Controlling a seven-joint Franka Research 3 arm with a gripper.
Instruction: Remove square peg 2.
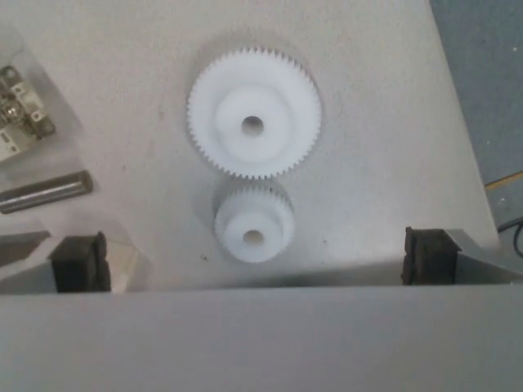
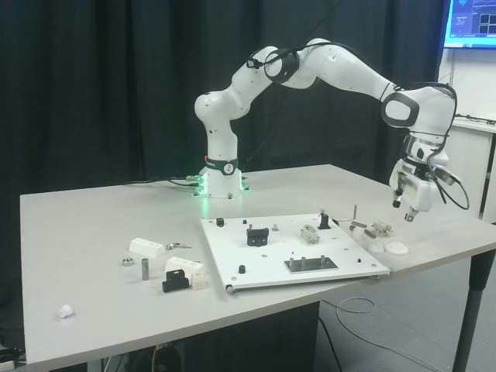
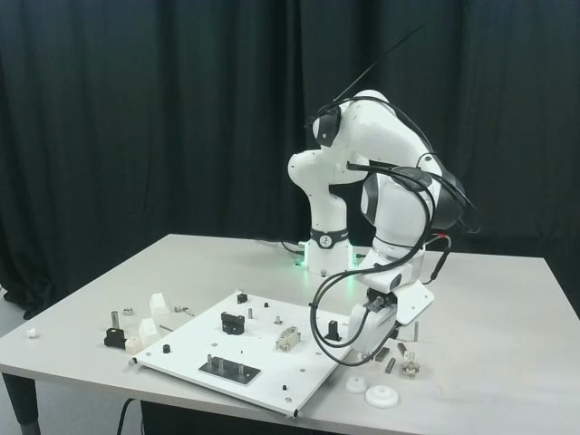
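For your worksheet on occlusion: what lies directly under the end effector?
Under the open end effector lie a large white gear and a small white gear, touching, on the grey table. Its housing hides the nearer table.

Below me on the grey table (image 1: 384, 98) lie a large white gear (image 1: 253, 113) and a small white gear (image 1: 254, 223), touching each other near the table's edge. Just beside them rest a grey metal pin (image 1: 45, 194) and a small metal connector (image 1: 20, 114). Past the far side of the white board (image 2: 232, 260), toward the opposite table edge, sit white blocks (image 2: 146, 247) and a black bracket (image 2: 175, 280).
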